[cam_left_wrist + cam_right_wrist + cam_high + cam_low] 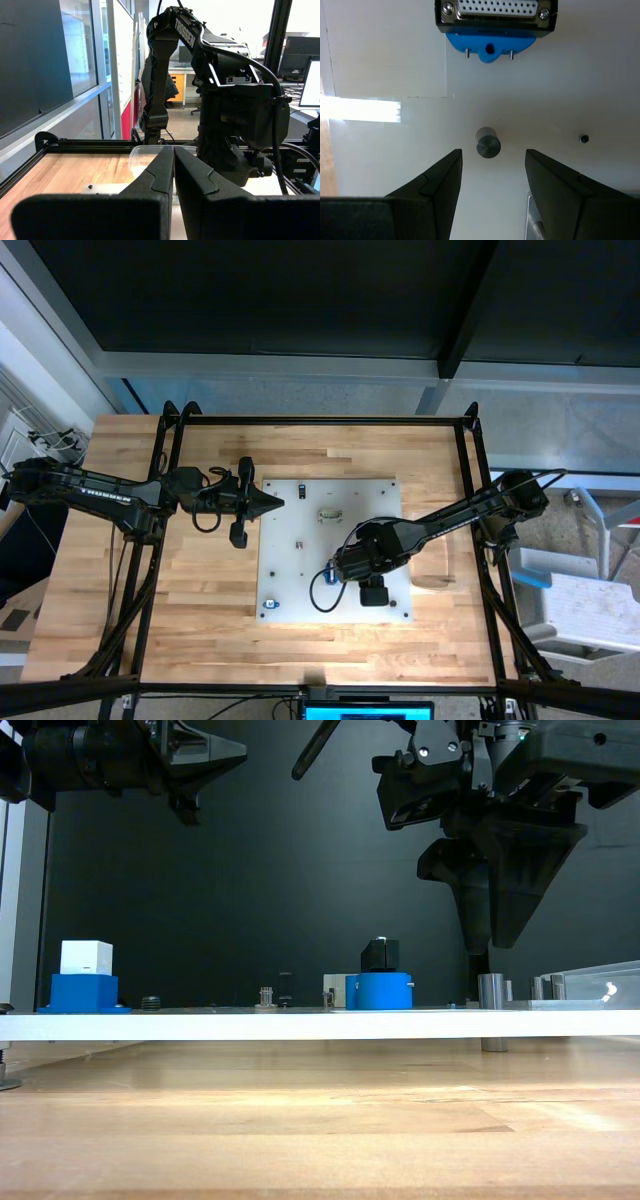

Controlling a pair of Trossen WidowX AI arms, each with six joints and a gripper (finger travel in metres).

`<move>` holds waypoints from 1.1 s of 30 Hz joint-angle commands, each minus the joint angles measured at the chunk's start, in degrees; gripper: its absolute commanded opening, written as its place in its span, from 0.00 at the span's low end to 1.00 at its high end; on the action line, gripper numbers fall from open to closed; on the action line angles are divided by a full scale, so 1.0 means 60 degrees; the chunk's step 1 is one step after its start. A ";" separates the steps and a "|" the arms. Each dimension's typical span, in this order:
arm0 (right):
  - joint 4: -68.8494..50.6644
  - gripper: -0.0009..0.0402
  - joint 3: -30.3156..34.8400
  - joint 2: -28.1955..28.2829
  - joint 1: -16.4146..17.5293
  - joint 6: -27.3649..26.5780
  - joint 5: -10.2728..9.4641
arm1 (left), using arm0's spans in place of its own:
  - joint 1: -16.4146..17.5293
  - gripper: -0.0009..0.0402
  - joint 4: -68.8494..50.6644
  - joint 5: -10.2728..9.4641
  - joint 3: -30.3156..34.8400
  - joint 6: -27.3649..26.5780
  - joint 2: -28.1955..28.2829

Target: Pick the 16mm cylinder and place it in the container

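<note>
You find the 16mm cylinder (488, 142) most plainly in the right wrist view, where you look down on its round, dull grey metal top. It stands upright on the smooth white board (385, 50), and the right gripper (493, 155) hangs over it with its black, wedge-shaped fingers (440, 180) wide apart, one on each side, touching nothing. From above the cylinder is hidden, because the right arm and its wrist cover that part of the board. The low view gives you its side instead, a short shiny post. The dark gripper tips come down just over it, but against the black background their edges are hard to make out. The right wrist view also shows a metal pin connector (497, 10), cut off by the frame edge, sitting on a blue plastic holder (490, 47) beyond the cylinder. The container (432, 565) lies on the wooden table (210, 620) just beside the right edge of the board, apart from the cylinder. It is clear plastic with rounded corners, so from above you see only a faint pale outline, and in the low view the frame edge cuts it. The left gripper (174, 165) hovers high near the board's left edge with its fingers pressed together and holding nothing, and they cover part of the container in its own view
</note>
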 commanded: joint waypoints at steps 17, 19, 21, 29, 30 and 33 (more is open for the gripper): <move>0.0339 0.44 -0.0069 0.0543 -0.0004 -0.0131 -0.0004 | 0.0000 0.02 0.0007 0.0004 0.0000 0.0004 0.0004; 0.0346 0.44 -0.0069 0.0576 -0.0007 -0.0131 -0.0004 | 0.0000 0.02 0.0007 0.0004 0.0000 0.0000 0.0004; 0.0357 0.44 -0.0080 0.0619 -0.0015 -0.0131 -0.0004 | 0.0000 0.02 0.0007 0.0004 0.0000 0.0004 0.0004; 0.0419 0.44 -0.0189 0.0619 -0.0029 -0.0124 -0.0015 | 0.0000 0.02 0.0007 0.0004 0.0000 0.0004 0.0004; 0.0430 0.44 -0.0215 0.0619 -0.0029 -0.0124 -0.0015 | 0.0000 0.02 0.0007 0.0004 0.0000 0.0004 0.0000; 0.0474 0.44 -0.0237 0.0619 -0.0029 -0.0124 -0.0015 | 0.0000 0.02 0.0007 0.0004 0.0000 0.0004 0.0004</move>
